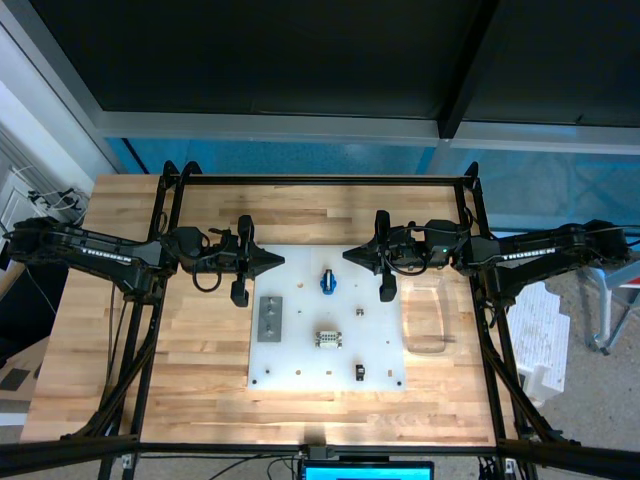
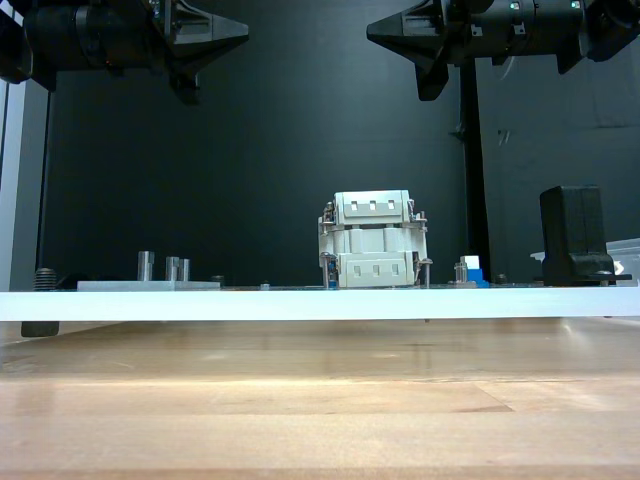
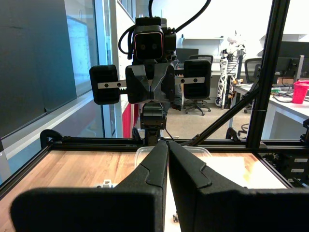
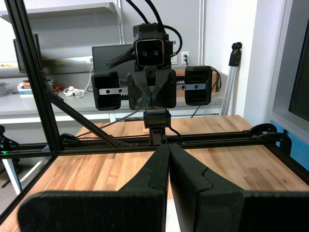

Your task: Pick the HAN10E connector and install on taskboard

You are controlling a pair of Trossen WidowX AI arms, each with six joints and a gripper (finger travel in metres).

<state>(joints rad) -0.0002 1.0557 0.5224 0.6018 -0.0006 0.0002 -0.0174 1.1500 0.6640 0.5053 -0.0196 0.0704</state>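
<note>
In the lower middle of the high view, the small beige-grey rectangular HAN10E connector (image 1: 327,340) with silvery metal ends sits on the large flat white plastic taskboard (image 1: 380,350). Its long axis runs left to right across the frame. Both pincers hover high over the board's far edge, tips facing each other. The black left gripper (image 1: 278,260) and the black right gripper (image 1: 348,255) each have their fingers pressed together and hold nothing. The connector lies below and between them in the frame, slightly nearer the right one, so that arm looks better placed to descend on it.
</note>
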